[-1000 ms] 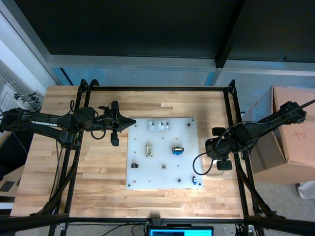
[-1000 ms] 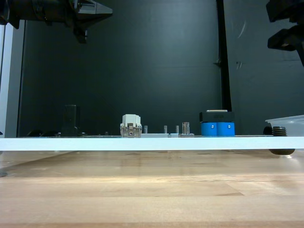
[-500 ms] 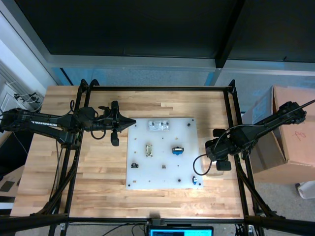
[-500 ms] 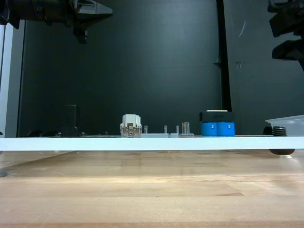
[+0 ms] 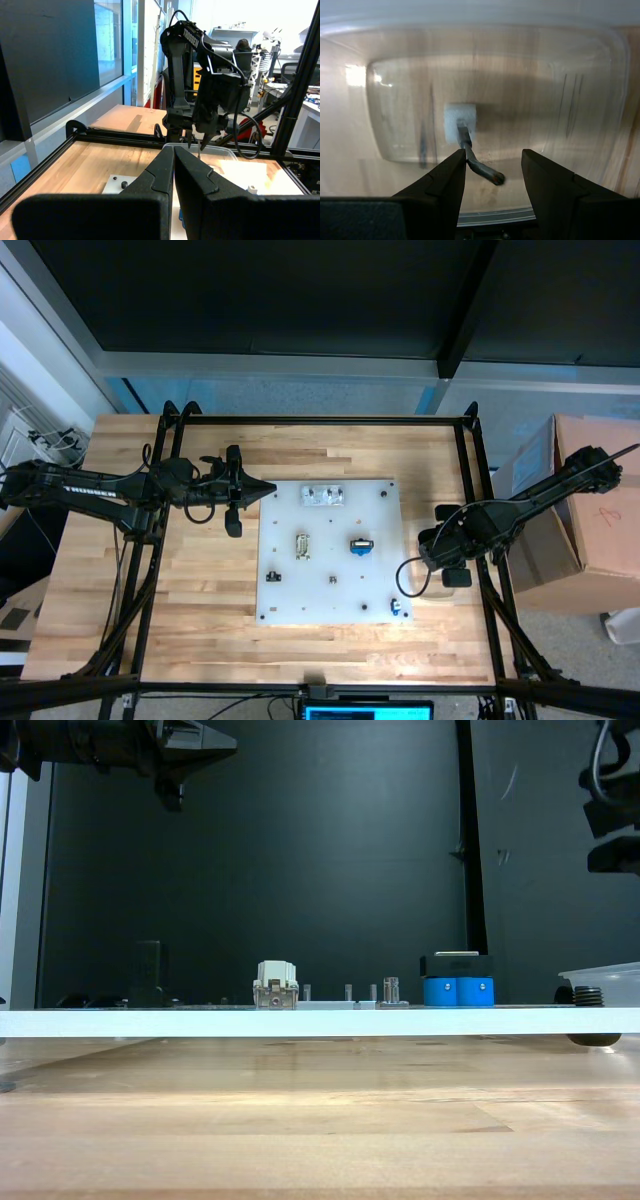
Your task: Pick the RJ45 connector and install on the taskboard
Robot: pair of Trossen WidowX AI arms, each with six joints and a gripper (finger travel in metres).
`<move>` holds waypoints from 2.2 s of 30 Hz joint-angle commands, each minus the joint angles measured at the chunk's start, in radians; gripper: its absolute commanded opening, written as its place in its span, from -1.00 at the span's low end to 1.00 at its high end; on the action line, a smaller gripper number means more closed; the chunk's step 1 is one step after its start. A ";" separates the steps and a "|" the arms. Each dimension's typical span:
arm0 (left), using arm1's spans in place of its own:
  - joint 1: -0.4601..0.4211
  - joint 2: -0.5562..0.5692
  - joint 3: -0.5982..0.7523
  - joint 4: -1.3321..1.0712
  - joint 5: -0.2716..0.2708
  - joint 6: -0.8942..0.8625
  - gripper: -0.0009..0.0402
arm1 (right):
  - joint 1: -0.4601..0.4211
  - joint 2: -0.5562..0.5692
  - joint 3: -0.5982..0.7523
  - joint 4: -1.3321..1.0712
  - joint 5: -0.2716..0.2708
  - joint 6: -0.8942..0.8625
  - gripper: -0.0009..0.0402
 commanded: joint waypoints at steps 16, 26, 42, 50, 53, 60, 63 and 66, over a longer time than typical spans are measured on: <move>0.000 0.000 0.000 0.000 0.000 0.000 -0.96 | 0.019 0.000 -0.178 0.159 -0.071 0.035 -0.21; 0.000 0.000 0.000 0.000 0.000 0.000 -0.96 | 0.024 0.000 -0.226 0.204 -0.079 0.064 -0.56; 0.000 0.000 0.000 0.000 0.000 0.000 -0.96 | 0.031 0.000 -0.226 0.206 -0.079 0.068 -0.95; 0.000 0.000 0.000 0.000 0.000 0.000 -0.96 | 0.033 0.000 -0.226 0.206 -0.079 0.068 -0.96; 0.000 0.000 0.000 0.000 0.000 0.000 -0.96 | 0.034 0.000 -0.226 0.206 -0.078 0.069 -0.96; 0.000 0.000 0.000 0.000 0.000 0.000 -0.96 | 0.034 0.000 -0.165 0.163 -0.078 0.073 -0.96; 0.000 0.000 0.000 0.000 0.000 0.000 -0.96 | 0.034 0.000 -0.096 0.116 -0.078 0.073 -0.96; 0.000 0.000 0.000 0.000 0.000 0.000 -0.96 | 0.035 0.000 -0.016 0.053 -0.077 0.097 -0.96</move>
